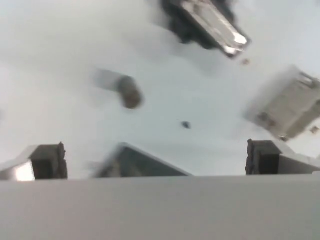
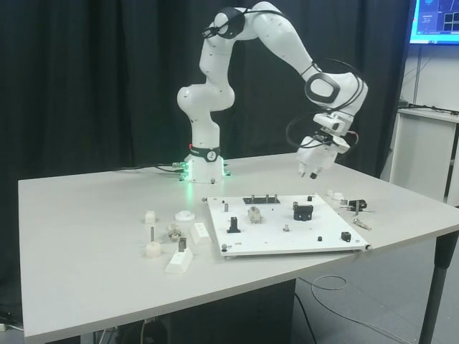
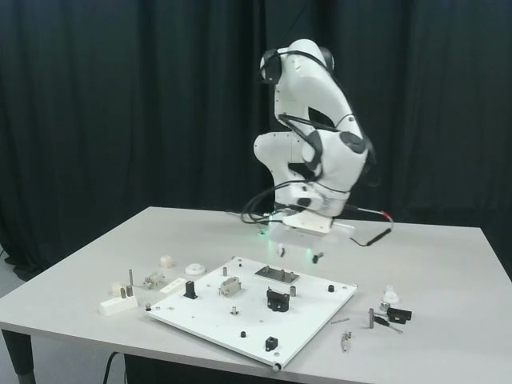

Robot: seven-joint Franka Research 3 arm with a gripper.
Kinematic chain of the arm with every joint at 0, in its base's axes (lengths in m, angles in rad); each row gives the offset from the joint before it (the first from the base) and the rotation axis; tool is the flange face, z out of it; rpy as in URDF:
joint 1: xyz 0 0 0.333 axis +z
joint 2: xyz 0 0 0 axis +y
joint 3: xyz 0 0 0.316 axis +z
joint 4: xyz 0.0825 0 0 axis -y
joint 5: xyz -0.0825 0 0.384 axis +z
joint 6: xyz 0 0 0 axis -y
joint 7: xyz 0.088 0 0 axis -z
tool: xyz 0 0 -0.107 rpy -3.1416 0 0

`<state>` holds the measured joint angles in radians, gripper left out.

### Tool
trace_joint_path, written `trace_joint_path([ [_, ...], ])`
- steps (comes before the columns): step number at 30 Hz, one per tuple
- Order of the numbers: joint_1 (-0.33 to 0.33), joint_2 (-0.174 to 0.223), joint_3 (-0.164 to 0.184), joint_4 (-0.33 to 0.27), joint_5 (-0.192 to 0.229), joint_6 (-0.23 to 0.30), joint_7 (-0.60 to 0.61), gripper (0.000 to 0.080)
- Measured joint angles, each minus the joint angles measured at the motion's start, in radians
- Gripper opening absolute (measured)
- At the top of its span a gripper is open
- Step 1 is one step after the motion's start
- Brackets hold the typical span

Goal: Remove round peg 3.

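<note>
The white board (image 2: 287,240) (image 3: 240,320) lies on the grey table and carries several short pegs and fixtures. In the wrist view a short grey round peg (image 1: 127,91) stands on the board, ahead of the gripper and apart from it. My gripper (image 1: 155,159) (image 2: 312,170) (image 3: 298,253) hangs in the air above the board's rear edge. It is open and nothing is between its fingers (image 1: 47,161). Another upright peg (image 2: 286,228) stands near the board's middle.
On the board are a black fixture (image 1: 200,20) (image 2: 303,211), a grey metal connector (image 1: 287,105) (image 2: 254,213) and a dark strip (image 1: 137,162) (image 2: 259,200). Loose white parts (image 2: 179,258) lie to one side of the board, small parts (image 2: 356,206) to the other.
</note>
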<state>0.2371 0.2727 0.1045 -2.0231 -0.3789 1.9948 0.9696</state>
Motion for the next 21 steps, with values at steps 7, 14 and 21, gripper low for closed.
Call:
trace_joint_path([
  [7, -0.089, -0.027, 0.001, -0.032, -0.001, 0.001, -0.091, 0.0800],
  [14, -0.167, -0.047, 0.001, -0.076, -0.001, 0.020, -0.182, 0.0800],
  [21, -0.236, -0.065, -0.003, -0.135, -0.001, 0.067, -0.266, 0.0800],
])
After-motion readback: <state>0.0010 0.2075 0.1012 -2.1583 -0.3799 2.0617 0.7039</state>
